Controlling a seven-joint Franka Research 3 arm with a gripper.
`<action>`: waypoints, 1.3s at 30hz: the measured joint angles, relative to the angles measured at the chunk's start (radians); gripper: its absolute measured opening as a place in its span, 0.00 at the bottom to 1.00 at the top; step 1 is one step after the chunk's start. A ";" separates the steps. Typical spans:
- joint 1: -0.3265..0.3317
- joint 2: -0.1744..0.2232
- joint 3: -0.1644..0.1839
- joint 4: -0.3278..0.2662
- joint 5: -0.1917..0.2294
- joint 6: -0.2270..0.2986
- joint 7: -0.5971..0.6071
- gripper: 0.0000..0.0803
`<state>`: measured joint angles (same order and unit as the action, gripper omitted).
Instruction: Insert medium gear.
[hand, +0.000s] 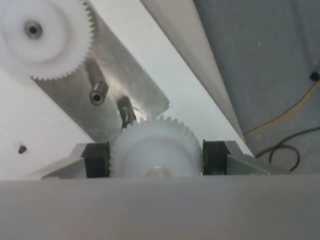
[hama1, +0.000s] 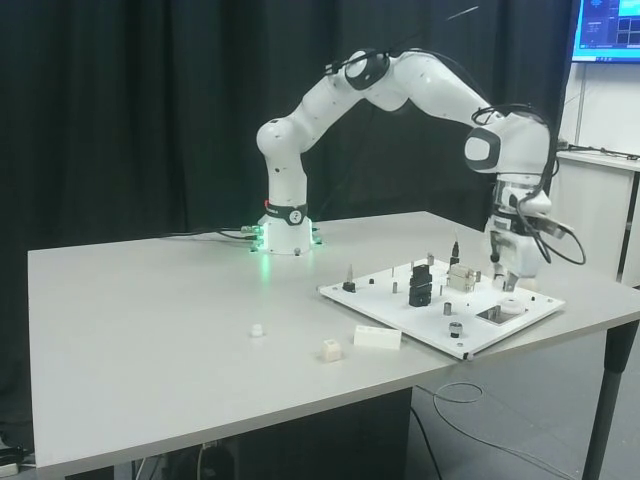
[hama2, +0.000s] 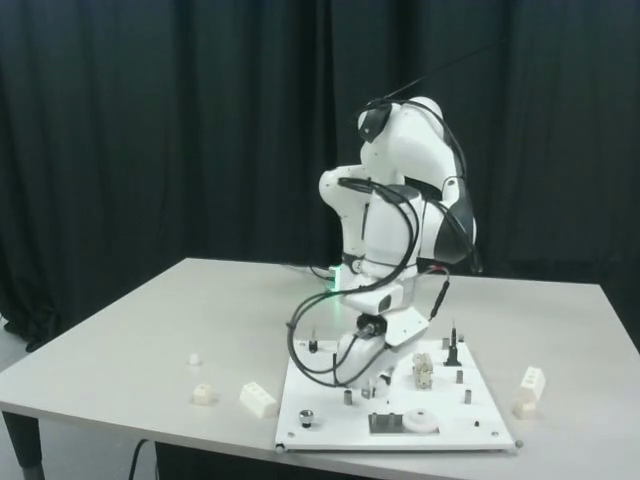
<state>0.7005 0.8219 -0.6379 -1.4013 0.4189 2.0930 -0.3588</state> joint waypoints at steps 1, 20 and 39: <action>-0.006 0.000 0.007 0.000 0.000 0.001 -0.019 0.49; -0.025 0.013 0.075 -0.004 -0.014 0.000 -0.096 0.49; -0.029 0.028 0.097 -0.014 -0.015 0.023 -0.096 0.49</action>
<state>0.6717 0.8496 -0.5408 -1.4150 0.4044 2.1156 -0.4544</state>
